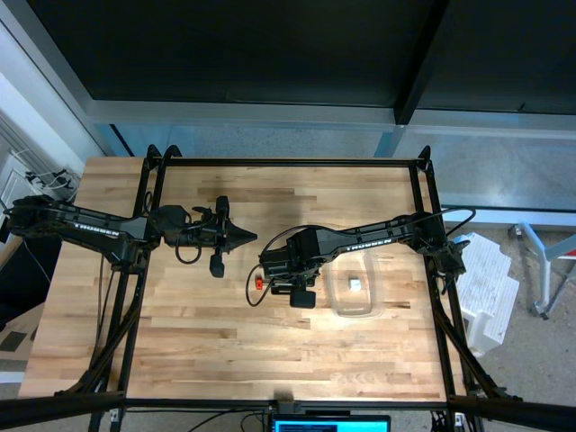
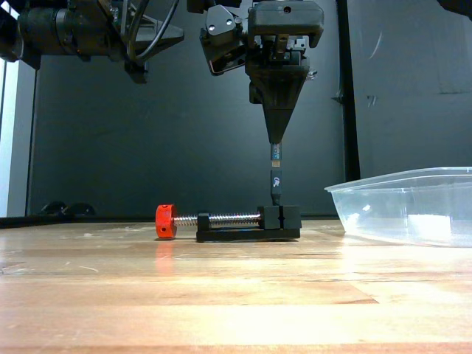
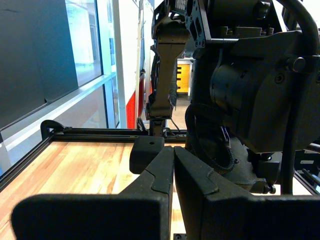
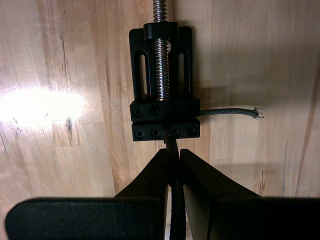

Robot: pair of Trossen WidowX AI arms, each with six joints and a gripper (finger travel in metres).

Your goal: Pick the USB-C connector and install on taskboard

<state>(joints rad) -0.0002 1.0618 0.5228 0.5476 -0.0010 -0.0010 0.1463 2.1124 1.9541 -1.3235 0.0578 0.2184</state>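
Black USB-C connector (image 2: 275, 181) upright between right gripper (image 2: 275, 137), taskboard (image 2: 247, 222); left gripper (image 1: 247, 237) aloft.

The taskboard (image 2: 247, 223) sits on the surface (image 2: 221, 295), the tray (image 2: 383, 214) just to its right. The USB-C connector (image 2: 276, 186) stands upright on the taskboard's right end, gripped from above by the right hand (image 2: 275, 151). The left hand (image 1: 250, 238) hangs behind and left, well apart.

Pale wooden table (image 1: 225, 360), dark wall (image 2: 184, 110) behind.
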